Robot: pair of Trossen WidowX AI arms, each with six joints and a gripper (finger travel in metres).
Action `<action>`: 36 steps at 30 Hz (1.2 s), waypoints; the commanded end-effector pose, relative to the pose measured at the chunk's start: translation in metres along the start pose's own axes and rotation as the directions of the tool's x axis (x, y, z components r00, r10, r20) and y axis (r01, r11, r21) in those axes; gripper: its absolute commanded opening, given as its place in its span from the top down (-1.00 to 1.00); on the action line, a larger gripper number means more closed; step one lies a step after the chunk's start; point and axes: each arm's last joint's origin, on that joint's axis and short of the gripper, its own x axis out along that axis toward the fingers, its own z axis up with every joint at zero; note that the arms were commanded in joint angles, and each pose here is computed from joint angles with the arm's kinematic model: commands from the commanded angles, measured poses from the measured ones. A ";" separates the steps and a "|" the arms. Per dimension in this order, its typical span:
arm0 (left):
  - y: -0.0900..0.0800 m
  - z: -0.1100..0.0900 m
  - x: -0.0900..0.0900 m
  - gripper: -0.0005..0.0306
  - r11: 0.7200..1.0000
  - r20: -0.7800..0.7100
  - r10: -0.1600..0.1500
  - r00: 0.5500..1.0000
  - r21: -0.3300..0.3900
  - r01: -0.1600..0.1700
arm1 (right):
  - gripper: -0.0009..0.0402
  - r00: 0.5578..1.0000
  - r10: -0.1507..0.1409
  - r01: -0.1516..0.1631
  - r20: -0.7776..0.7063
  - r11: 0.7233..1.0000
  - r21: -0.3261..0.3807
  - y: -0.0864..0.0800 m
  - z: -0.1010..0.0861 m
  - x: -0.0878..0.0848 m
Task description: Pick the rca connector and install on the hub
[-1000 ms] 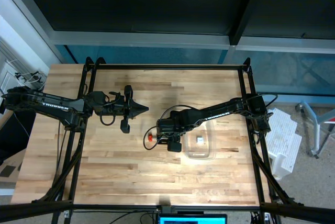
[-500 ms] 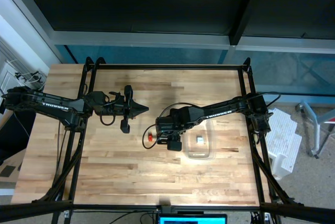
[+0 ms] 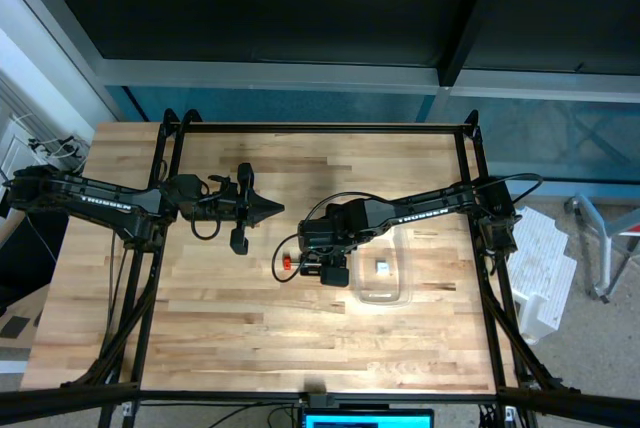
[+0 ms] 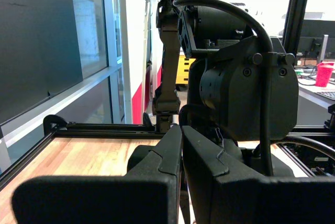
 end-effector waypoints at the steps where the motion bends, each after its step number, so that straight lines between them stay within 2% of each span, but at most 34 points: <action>1: 0.000 0.000 0.000 0.97 1.000 0.001 0.000 1.000 0.000 0.000 | 0.23 1.000 -0.001 0.001 0.000 1.000 0.001 0.000 0.000 0.000; 23: 0.000 0.000 0.000 0.96 1.000 0.000 0.000 1.000 0.000 0.000 | 0.23 1.000 -0.004 0.004 -0.014 1.000 0.000 0.000 -0.002 0.000; 25: 0.000 0.000 0.000 0.96 1.000 0.000 0.000 1.000 0.000 0.000 | 0.23 1.000 -0.004 0.004 -0.016 1.000 0.026 0.000 -0.002 0.000; 28: 0.000 0.000 0.000 0.97 1.000 0.000 0.000 1.000 0.000 0.000 | 0.23 0.999 -0.006 0.009 -0.033 0.997 0.080 0.001 -0.001 0.009; 33: 0.000 0.000 0.000 0.97 1.000 0.000 0.000 1.000 0.000 0.000 | 0.23 0.998 -0.009 0.014 -0.059 0.996 0.086 0.002 0.001 0.027; 36: 0.000 0.000 0.000 0.97 1.000 0.000 0.000 1.000 0.000 0.000 | 0.23 0.998 -0.010 0.015 -0.058 0.996 0.091 0.003 0.001 0.028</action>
